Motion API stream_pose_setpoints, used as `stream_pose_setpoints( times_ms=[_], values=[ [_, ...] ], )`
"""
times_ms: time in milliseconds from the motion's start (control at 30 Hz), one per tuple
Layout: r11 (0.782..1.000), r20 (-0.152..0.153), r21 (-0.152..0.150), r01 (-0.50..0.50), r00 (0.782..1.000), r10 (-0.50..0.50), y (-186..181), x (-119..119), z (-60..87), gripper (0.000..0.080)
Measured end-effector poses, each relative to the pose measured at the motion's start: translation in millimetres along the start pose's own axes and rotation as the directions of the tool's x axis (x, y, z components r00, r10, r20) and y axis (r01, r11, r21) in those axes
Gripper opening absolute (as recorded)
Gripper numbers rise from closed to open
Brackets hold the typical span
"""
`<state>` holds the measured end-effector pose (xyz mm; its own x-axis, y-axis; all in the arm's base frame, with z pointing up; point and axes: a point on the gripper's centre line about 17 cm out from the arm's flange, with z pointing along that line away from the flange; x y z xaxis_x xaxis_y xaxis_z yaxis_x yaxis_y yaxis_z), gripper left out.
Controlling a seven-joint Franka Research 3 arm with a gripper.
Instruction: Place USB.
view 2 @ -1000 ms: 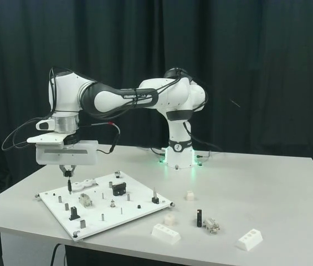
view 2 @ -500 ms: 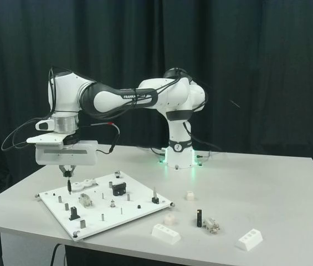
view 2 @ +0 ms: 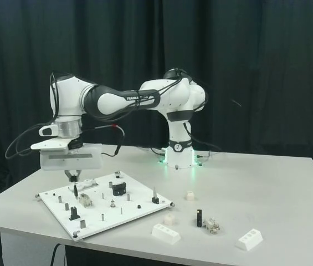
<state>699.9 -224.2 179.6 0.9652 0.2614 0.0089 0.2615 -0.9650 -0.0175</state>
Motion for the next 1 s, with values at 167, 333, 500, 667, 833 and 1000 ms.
stream_pose_setpoints(
  times_ms=[167,333,500,667,833,1000],
  values=[
    [0.999,0.006,0.033,0.013,1.0,-0.013,-22.7,8.5,7.9,0.0026],
    [0.998,0.019,0.067,0.021,1.0,-0.022,-51.6,17.0,14.1,0.0026],
    [0.995,0.039,0.094,0.022,0.999,-0.025,-84.4,25.3,17.6,0.0026],
    [0.993,0.06,0.116,0.027,0.998,-0.034,-119.6,33.3,19.7,0.0026],
    [0.99,0.083,0.137,0.027,0.996,-0.038,-156.9,39.9,21.6,0.0026],
    [0.987,0.107,0.156,0.032,0.993,-0.049,-196.0,44.6,24.0,0.0026]
  ],
)
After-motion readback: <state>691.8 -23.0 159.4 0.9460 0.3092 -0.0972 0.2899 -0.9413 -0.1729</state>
